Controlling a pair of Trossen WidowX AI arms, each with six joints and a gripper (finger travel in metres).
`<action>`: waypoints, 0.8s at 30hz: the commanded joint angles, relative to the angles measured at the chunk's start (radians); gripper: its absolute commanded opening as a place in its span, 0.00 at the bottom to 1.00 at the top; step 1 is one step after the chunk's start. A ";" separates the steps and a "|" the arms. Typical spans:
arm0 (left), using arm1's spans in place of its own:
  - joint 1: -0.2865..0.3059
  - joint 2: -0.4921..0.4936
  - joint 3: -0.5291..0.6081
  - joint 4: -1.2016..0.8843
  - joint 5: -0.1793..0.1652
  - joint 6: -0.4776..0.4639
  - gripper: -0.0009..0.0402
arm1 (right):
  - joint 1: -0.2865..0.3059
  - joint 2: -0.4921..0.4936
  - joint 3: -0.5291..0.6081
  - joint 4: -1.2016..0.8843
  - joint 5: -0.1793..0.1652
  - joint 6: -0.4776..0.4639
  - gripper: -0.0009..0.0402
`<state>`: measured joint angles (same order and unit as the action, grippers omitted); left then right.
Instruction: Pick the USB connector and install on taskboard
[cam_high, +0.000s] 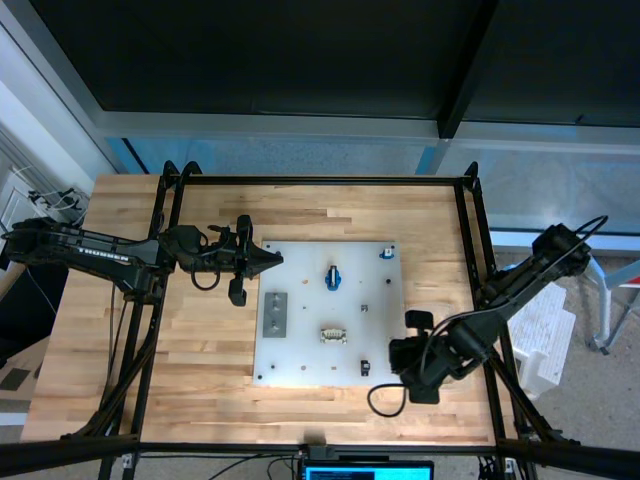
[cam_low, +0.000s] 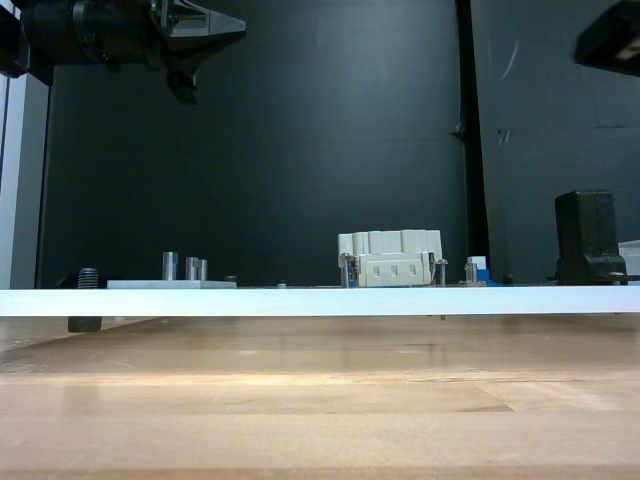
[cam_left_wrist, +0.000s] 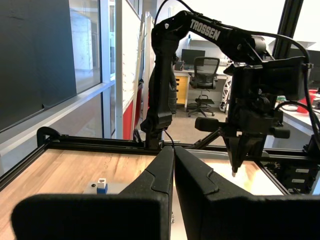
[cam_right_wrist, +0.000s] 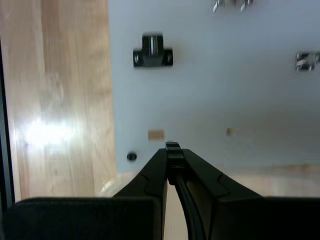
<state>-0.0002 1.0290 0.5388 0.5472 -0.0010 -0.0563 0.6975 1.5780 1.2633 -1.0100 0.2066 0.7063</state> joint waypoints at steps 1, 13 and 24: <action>0.000 0.000 0.000 0.000 0.000 0.000 0.02 | -0.018 0.040 0.042 -0.005 -0.001 -0.017 0.02; 0.000 0.000 0.000 0.000 0.000 0.000 0.02 | -0.077 0.160 0.161 -0.019 -0.016 -0.064 0.02; 0.000 0.000 0.000 0.000 0.000 0.000 0.02 | -0.106 0.240 0.237 -0.017 -0.017 -0.099 0.02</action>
<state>-0.0002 1.0286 0.5388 0.5472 -0.0010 -0.0566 0.5941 1.8103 1.4948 -1.0283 0.1902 0.6106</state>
